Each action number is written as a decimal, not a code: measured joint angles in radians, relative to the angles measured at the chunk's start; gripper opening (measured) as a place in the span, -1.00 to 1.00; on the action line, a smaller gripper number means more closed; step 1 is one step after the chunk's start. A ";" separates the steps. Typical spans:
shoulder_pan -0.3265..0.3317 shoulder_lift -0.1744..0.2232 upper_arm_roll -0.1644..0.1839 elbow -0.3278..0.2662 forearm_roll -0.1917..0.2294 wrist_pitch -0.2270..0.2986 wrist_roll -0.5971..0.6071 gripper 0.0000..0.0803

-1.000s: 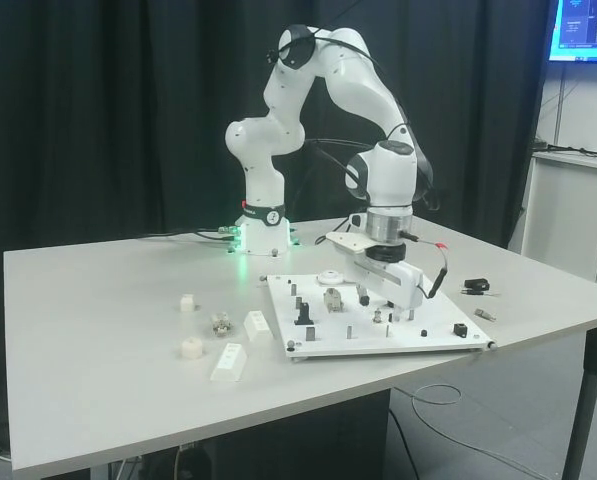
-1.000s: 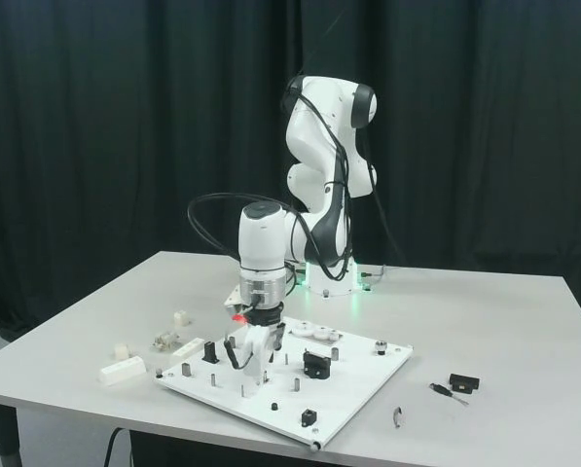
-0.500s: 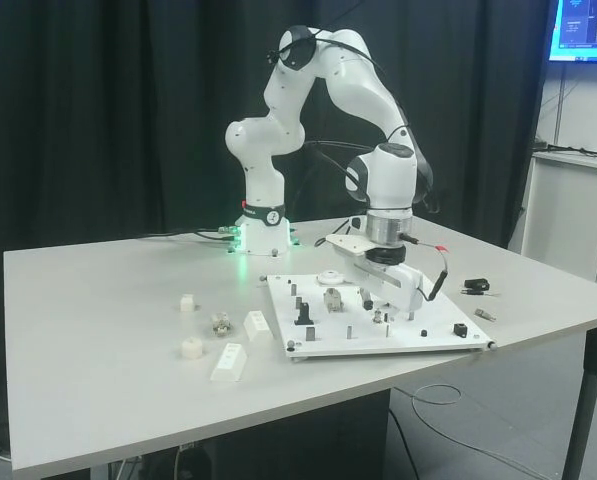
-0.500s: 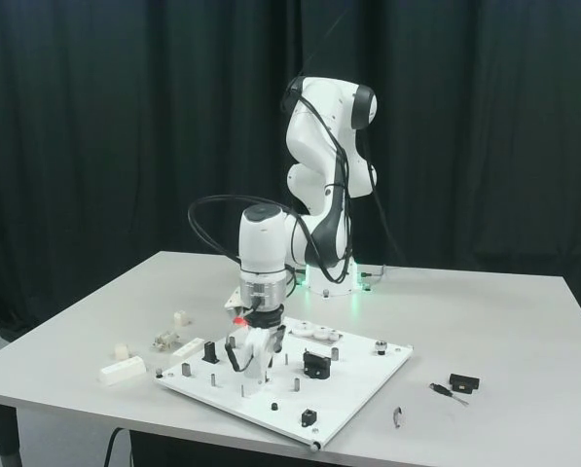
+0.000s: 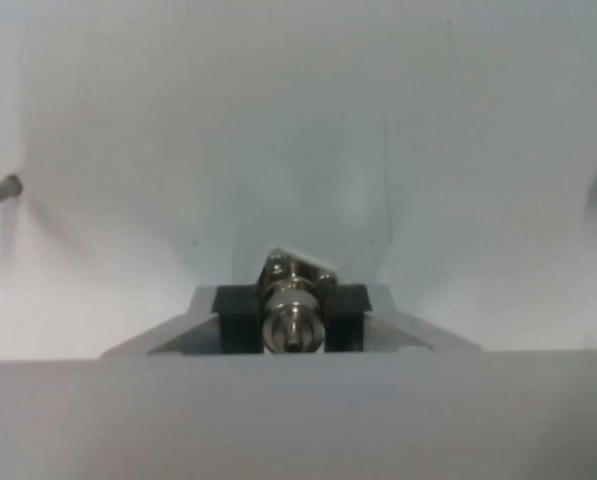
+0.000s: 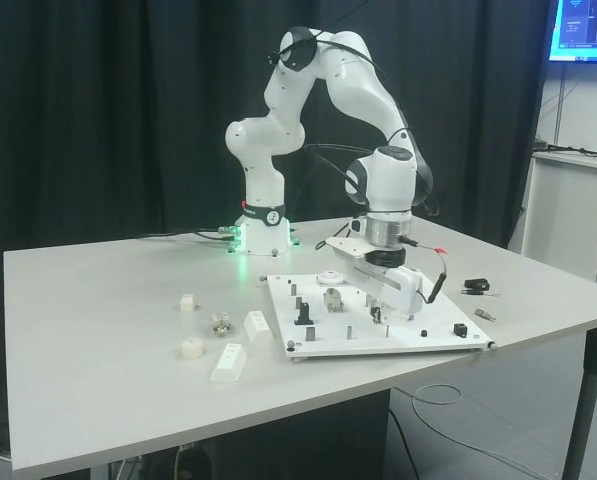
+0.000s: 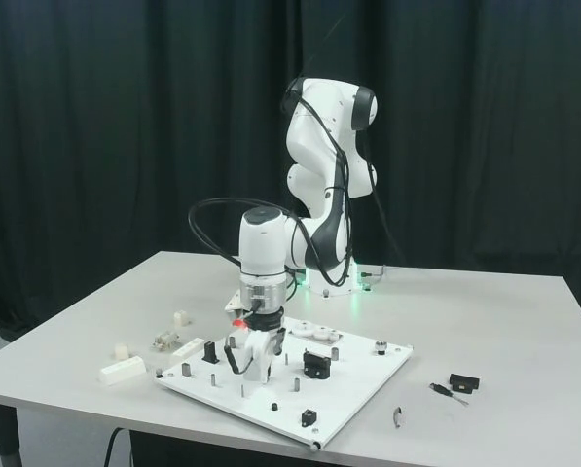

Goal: Remove BNC.

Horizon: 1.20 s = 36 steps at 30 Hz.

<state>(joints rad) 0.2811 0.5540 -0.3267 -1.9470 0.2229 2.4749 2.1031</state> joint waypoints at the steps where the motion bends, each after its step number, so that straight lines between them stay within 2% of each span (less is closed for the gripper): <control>1: 0.000 0.000 0.000 0.000 0.000 0.000 -0.002 -0.53; 6: 0.000 -0.001 0.000 0.000 0.000 -0.003 -0.011 -0.53; 7: 0.000 -0.002 0.000 0.000 0.000 -0.004 -0.012 -0.68; 20: -0.001 -0.002 0.001 0.000 0.000 -0.004 -0.041 -0.68; 36: 0.000 -0.003 0.001 -0.003 0.000 -0.001 -0.180 -0.68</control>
<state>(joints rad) 0.2807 0.5508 -0.3260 -1.9498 0.2227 2.4742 1.9226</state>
